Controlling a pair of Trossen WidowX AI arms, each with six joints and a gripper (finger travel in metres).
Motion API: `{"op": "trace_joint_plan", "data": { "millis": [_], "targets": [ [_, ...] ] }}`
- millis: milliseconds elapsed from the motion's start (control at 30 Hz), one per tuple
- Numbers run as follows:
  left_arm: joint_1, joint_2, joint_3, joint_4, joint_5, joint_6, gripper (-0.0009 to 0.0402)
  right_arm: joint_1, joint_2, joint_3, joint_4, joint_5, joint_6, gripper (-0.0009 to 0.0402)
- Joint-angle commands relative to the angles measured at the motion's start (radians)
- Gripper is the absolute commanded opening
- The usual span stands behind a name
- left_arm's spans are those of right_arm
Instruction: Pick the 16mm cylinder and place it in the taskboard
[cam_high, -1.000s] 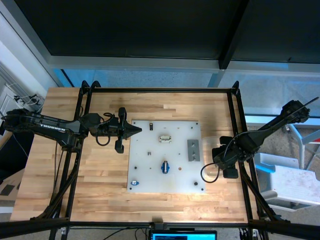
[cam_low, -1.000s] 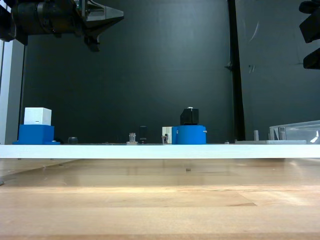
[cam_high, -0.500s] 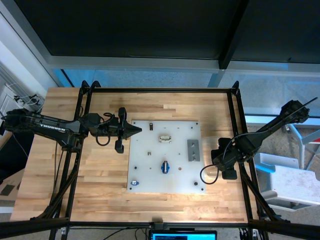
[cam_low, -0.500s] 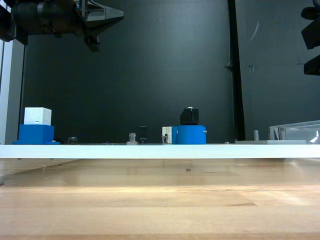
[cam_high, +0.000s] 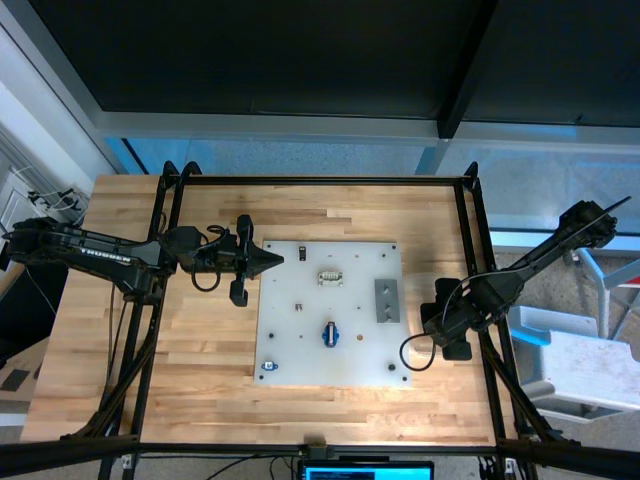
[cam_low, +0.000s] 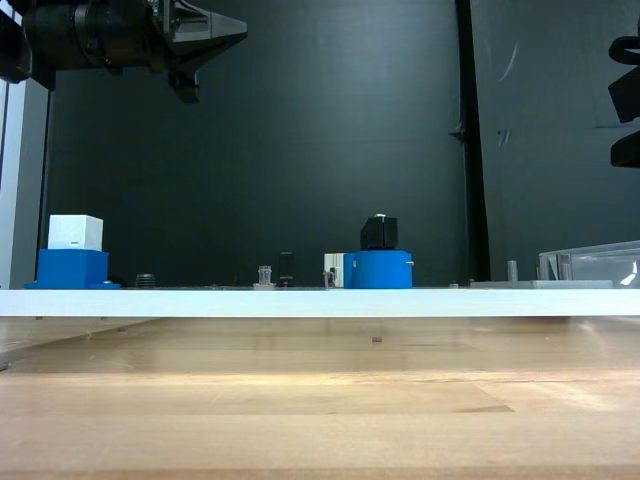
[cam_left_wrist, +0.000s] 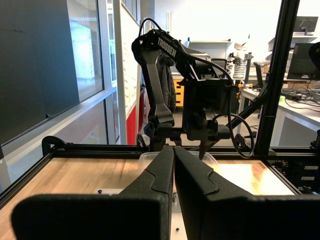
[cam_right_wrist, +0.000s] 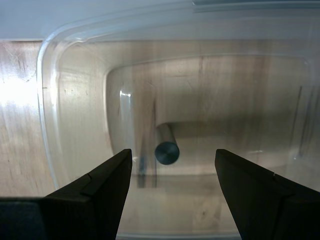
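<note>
Cylinder (cam_right_wrist: 166, 152) lies on its side in the clear tray (cam_right_wrist: 75, 100), right of the taskboard (cam_high: 300, 345) in the high view. Right gripper (cam_right_wrist: 172, 156) hangs above it, its 2 fingers spread (peg between them, untouched). Left gripper (cam_high: 272, 259) hovers at the board's upper-left edge, fingers pressed together.

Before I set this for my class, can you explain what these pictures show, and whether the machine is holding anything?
Two black robot arms with two-fingered grippers stand at a wooden table. One camera looks down from above, one looks level along the tabletop, and one rides on each arm. The left gripper, shut and empty, hangs above the left edge of the large flat white square taskboard. The right gripper is open over a clear plastic tray; the short grey metal 16mm cylinder lies inside, not gripped.
</note>
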Motion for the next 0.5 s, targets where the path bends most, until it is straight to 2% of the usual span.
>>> {"op": "trace_joint_plan", "data": {
  "millis": [33, 500],
  "targets": [
    [0.000, 0.000, 0.000, 0.000, 0.000, 0.000, 0.0000, 0.005, 0.007, -0.015, 0.017, 0.001, 0.000, 0.0232],
    [0.000, 0.001, 0.000, 0.000, 0.000, 0.000, 0.0000, 0.013, 0.015, -0.082, 0.093, 0.004, 0.000, 0.0231]
  ]
}}
